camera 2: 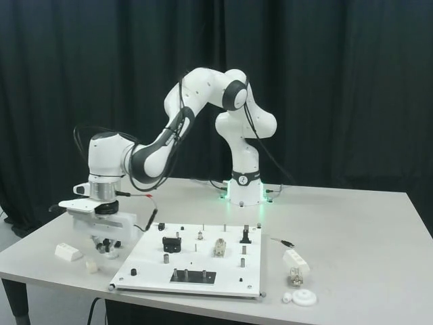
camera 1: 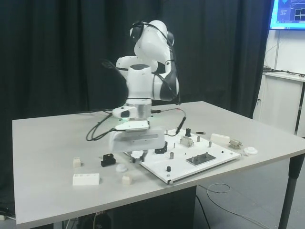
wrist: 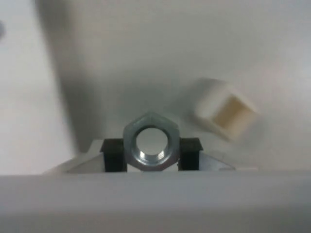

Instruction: Place bolt 4.

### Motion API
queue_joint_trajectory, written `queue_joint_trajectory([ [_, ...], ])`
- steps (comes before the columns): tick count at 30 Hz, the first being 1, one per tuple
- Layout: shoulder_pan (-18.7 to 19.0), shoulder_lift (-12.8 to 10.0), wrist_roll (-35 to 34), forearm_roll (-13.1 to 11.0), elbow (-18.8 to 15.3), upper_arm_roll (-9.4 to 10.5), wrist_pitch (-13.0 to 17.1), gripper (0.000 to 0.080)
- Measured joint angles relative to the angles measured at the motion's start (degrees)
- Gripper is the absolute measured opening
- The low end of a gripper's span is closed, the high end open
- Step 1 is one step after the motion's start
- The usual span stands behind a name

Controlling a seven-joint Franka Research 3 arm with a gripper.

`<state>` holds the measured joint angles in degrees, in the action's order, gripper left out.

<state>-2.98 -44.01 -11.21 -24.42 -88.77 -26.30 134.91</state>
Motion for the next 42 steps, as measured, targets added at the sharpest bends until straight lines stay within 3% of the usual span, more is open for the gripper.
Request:
queue_joint_trajectory([
  [11,-4.9,-1.1,5.8,-0.2,0.0,-0.25,0.6,0.0228],
  [16,-6.3,-1.8,7.9,-2.0,0.0,-0.20,0.8,0.0228],
  [26,-7.6,-3.1,12.3,-5.6,0.0,-0.20,1.1,0.0228],
  [37,-8.2,-4.0,15.2,-6.5,0.0,-0.22,1.9,0.0228],
  [38,-8.3,-4.0,15.2,-6.5,0.0,-0.22,1.9,0.0398],
  [42,-8.4,-4.0,15.4,-6.5,0.0,-0.25,2.0,0.0398],
])
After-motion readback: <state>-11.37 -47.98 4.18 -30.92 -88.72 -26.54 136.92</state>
